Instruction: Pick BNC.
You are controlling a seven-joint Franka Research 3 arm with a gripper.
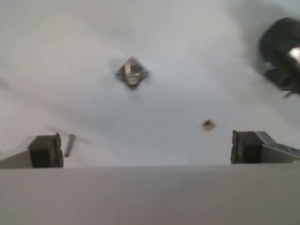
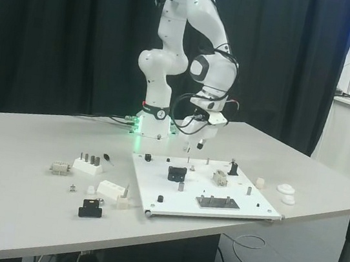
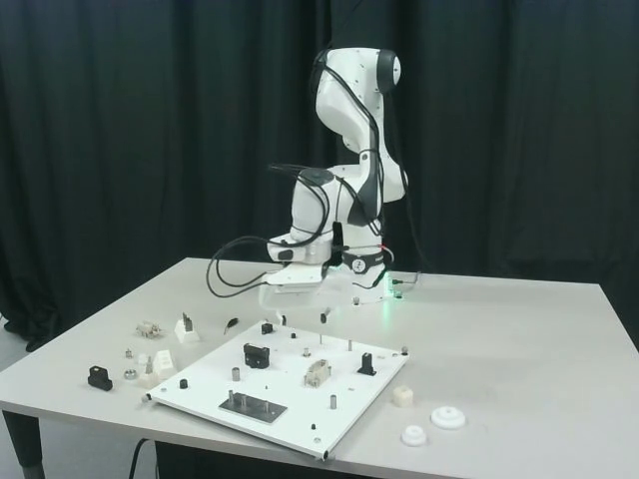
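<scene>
We see the gripper [image 1: 145,149] spread wide and empty, hanging above the far edge of the white board [image 2: 172,196] near the middle of the first room view. The BNC [image 1: 132,73] lies on the board, apart from both fingers [image 1: 46,151]. A black block [image 1: 281,51] sits at the wrist view's upper right corner.

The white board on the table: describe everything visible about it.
The white board is a flat, square-looking plate lying on the grey table, turned at an angle to the table's edges, in front of the arm's base. Small black feet show under its near corners. It carries small upright pins, several black blocks, a grey metal plate near its front edge and a small metal connector. The gripper hangs above its rear part, touching nothing.
</scene>
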